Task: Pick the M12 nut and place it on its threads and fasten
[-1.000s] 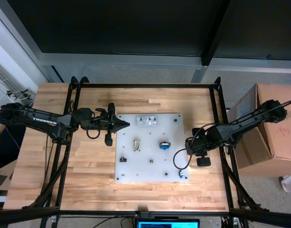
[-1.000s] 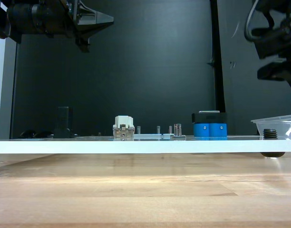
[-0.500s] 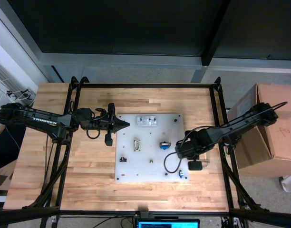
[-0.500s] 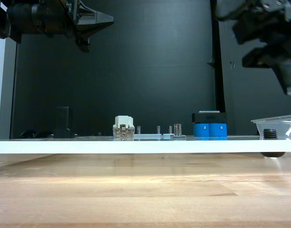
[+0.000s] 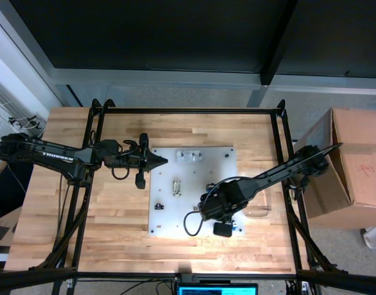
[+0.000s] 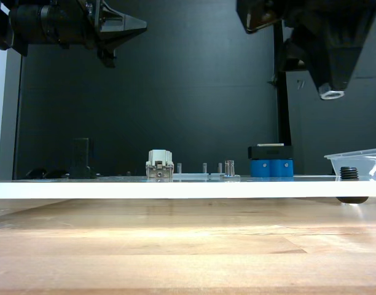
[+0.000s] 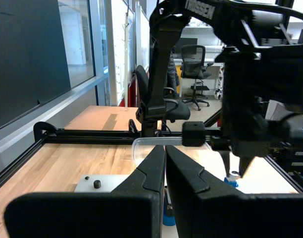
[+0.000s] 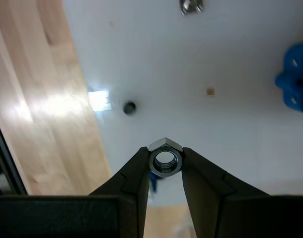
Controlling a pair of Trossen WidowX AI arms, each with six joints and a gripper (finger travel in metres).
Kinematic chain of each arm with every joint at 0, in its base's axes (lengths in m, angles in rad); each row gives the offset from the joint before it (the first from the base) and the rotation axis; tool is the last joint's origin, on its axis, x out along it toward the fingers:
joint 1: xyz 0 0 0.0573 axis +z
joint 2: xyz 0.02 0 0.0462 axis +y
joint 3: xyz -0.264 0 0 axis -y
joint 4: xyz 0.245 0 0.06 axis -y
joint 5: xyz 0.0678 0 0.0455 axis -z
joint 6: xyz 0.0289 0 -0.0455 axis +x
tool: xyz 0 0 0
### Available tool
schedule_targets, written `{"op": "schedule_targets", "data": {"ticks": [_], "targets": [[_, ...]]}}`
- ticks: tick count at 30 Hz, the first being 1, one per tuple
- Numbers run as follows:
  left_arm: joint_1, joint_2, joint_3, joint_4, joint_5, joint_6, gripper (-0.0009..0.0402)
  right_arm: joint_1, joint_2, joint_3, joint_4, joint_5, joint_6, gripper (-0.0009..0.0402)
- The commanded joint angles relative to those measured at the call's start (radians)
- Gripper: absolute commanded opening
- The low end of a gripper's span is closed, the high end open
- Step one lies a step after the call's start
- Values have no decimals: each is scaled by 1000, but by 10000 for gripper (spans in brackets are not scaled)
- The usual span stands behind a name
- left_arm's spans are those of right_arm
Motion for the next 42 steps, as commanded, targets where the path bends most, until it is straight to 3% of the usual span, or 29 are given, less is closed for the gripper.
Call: {"op": "schedule_targets", "data": {"ticks": [1,4,12,21,23,26,28,42], "targets": [[0,0,0,0,0,0,0,22,53,50,-5,0,5,4],[0,0,0,0,0,0,0,48,93,84,-1,5,-82,4],[0,0,0,0,0,0,0,90,133,84,14,5,-684,4],[0,0,0,0,0,0,0,92,167,85,35,9,-1210,4],[0,0,0,0,0,0,0,93,177,85,42,34,-1297,4],[0,0,0,0,0,0,0,93,180,85,54,116,-1427,4],[0,0,0,0,0,0,0,94,180,85,55,138,-1490,4],[0,0,0,0,0,0,0,92,183,85,31,135,-1609,4]]}}
